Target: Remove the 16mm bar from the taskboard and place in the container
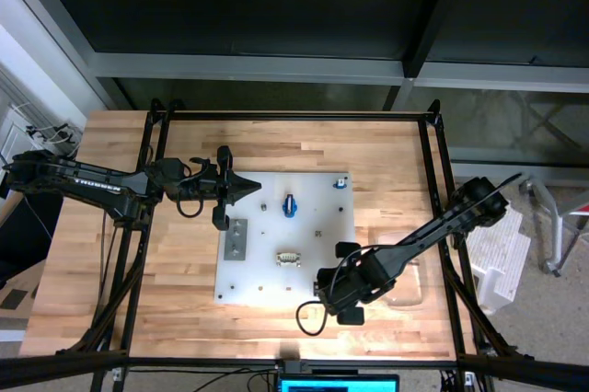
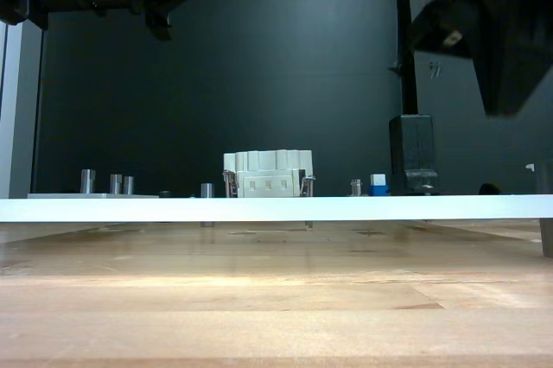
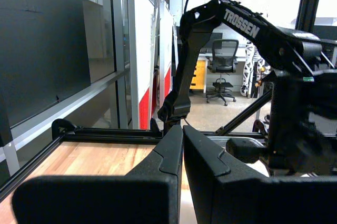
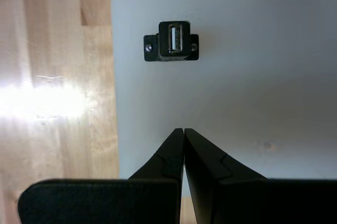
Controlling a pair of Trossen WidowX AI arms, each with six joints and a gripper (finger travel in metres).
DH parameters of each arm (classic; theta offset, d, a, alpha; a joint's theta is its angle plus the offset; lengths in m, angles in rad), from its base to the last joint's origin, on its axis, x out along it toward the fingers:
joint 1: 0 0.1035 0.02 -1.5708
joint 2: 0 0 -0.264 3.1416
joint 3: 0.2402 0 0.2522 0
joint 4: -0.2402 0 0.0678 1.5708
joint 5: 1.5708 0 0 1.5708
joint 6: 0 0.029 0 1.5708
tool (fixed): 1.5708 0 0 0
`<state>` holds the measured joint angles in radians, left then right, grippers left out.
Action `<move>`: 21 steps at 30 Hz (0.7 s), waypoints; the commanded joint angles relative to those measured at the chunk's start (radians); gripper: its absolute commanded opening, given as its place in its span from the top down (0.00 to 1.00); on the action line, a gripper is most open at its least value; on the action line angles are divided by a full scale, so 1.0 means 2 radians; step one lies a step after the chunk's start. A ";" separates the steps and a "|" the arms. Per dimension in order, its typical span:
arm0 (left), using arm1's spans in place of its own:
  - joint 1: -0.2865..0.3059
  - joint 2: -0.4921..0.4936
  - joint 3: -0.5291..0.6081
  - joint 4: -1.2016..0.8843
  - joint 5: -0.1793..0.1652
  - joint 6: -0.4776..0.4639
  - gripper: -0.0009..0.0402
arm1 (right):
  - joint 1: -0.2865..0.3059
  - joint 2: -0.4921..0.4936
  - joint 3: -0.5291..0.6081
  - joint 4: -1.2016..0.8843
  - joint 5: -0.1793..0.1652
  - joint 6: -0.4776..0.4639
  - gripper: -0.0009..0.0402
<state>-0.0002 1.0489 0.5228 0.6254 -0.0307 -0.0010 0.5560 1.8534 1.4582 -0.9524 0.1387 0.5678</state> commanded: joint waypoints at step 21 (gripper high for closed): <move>0.000 0.000 0.000 0.000 0.000 0.000 0.98 | 0.006 -0.042 -0.026 -0.021 0.000 0.000 0.87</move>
<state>-0.0002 1.0489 0.5224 0.6250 -0.0307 -0.0006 0.5659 1.7664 1.4067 -0.9943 0.1387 0.5678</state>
